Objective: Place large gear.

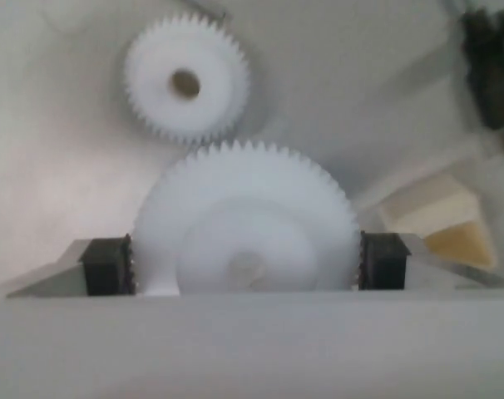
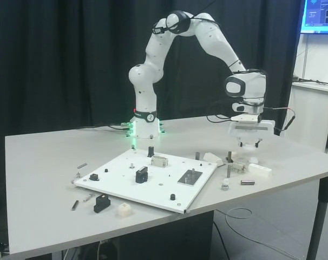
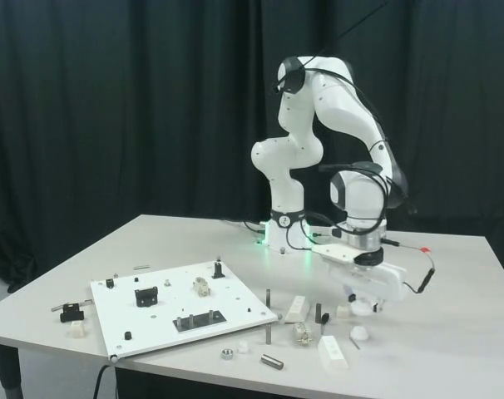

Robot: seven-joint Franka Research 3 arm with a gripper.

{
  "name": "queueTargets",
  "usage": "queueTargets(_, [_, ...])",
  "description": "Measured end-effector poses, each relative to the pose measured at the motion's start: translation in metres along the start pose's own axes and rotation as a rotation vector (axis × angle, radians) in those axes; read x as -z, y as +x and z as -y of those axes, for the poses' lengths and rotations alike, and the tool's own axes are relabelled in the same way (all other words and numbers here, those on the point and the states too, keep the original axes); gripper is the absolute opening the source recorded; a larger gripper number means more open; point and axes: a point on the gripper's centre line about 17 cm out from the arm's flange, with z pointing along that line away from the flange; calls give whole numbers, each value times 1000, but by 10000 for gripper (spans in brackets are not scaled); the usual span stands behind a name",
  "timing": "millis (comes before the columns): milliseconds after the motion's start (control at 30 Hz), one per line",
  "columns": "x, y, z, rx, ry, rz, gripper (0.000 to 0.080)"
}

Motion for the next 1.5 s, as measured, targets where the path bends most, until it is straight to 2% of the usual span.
queueTargets(533, [-28, -31, 11, 25, -24, -5, 593])
queueTargets(833, [-36, -34, 11, 21, -40, -25, 593])
queueTargets(1167, [-37, -29, 11, -33, -44, -40, 593])
queueTargets(1200, [-36, -28, 11, -33, -44, -41, 739])
queueTargets(1333, [-33, -21, 12, -28, -42, -53, 739])
queueTargets(1367, [-32, -19, 12, -28, -41, -56, 787])
queueTargets(1500, [-27, -10, 14, -28, -40, -67, 787])
